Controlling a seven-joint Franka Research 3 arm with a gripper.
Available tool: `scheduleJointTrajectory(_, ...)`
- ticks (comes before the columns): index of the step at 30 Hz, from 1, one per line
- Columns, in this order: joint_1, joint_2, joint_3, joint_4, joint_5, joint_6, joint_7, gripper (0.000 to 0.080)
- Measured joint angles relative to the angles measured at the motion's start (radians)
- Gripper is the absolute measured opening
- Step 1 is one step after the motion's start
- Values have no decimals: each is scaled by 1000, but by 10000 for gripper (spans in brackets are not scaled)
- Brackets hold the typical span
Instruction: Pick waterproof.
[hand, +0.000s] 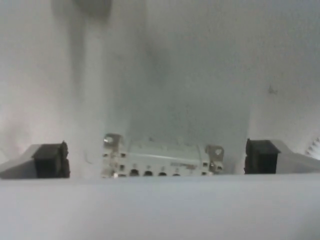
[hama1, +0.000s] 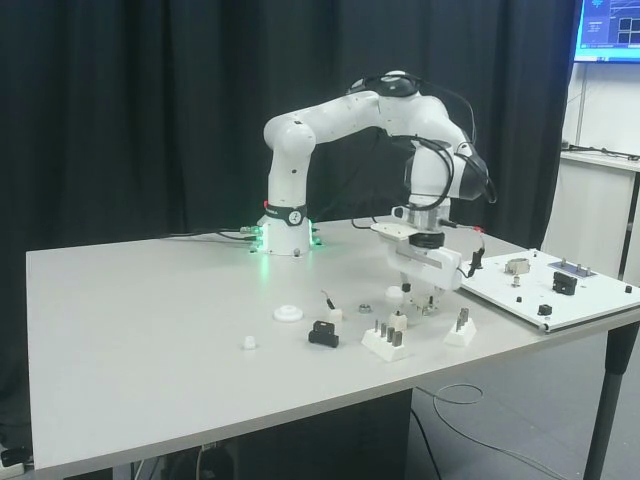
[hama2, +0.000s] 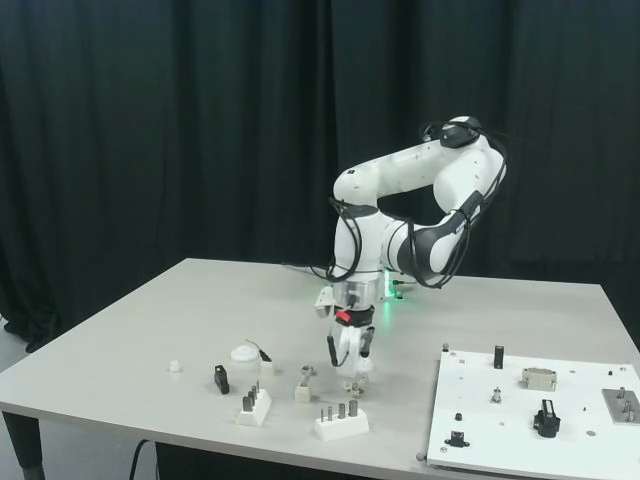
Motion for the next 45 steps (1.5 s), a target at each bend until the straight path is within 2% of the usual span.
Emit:
scheduleJointTrajectory(12, -5, 0, -34, 29, -58, -5, 73, 799)
scheduleJointTrajectory(25, -4, 0, -43, 40, -76, -11, 76, 800)
scheduleJointTrajectory(37, -2, -1, -45, 51, -80, -32, -167, 800)
scheduleJointTrajectory(45, 1, -1, -47, 48, -80, -44, -374, 800)
